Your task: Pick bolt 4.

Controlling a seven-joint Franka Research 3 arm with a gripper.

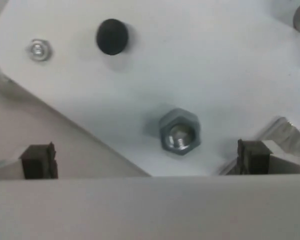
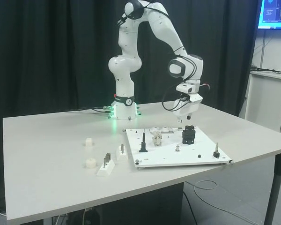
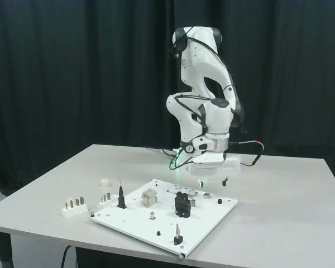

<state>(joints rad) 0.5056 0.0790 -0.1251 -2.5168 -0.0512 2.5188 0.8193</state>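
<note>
In the wrist view a grey hex-headed bolt (image 1: 179, 132) stands in the white plate (image 1: 225, 70), lying between my two fingertips and a little ahead of them. My gripper (image 1: 146, 159) is open, its black pads (image 1: 38, 161) wide apart with nothing between them. From the room views the gripper (image 2: 184, 117) (image 3: 213, 181) hangs a short way above the far corner of the white plate (image 2: 168, 152) (image 3: 206, 215). A black round cap (image 1: 112, 36) and a small nut (image 1: 39, 49) sit farther along the plate.
On the plate stand a black block (image 2: 188, 135) (image 3: 182, 204), a black upright peg (image 2: 143, 143) (image 3: 121, 198) and other small parts. White holder blocks (image 2: 106, 166) and two white cylinders (image 2: 89, 141) rest on the grey table beside the plate.
</note>
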